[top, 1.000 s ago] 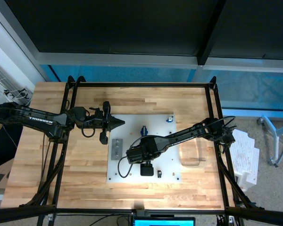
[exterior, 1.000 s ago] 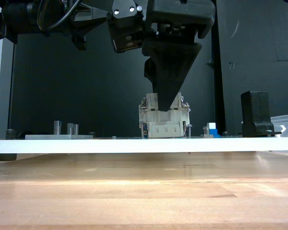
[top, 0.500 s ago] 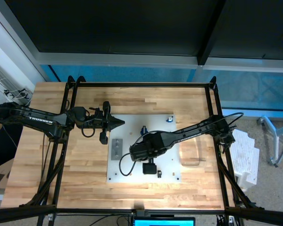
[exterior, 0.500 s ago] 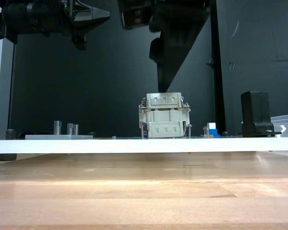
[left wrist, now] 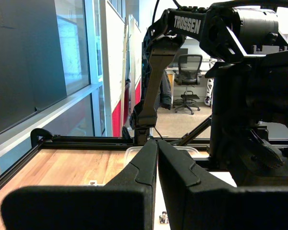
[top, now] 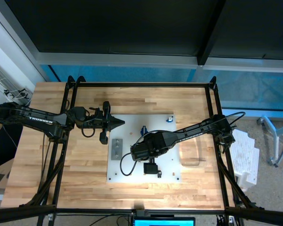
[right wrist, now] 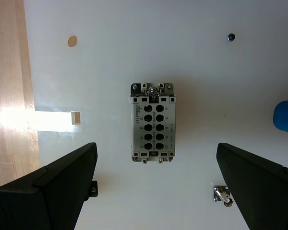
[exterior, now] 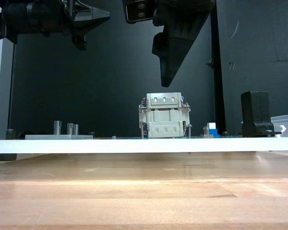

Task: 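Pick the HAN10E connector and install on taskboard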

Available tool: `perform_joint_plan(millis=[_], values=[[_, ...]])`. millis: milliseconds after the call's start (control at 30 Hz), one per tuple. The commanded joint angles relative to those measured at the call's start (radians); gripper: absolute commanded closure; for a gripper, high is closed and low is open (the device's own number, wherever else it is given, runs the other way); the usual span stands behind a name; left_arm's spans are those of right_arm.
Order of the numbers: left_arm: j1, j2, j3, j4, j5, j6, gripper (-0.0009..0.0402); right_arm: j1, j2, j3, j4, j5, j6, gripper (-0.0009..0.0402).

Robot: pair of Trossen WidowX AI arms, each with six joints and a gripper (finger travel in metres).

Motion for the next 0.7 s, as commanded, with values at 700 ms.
perform_joint_plan(millis=[700], values=[[0.0,0.0,0.0,0.0,0.0,0.0,0.0392,0.002,-0.099,-0.064,0.027,0.007,-0.004,0.0056]])
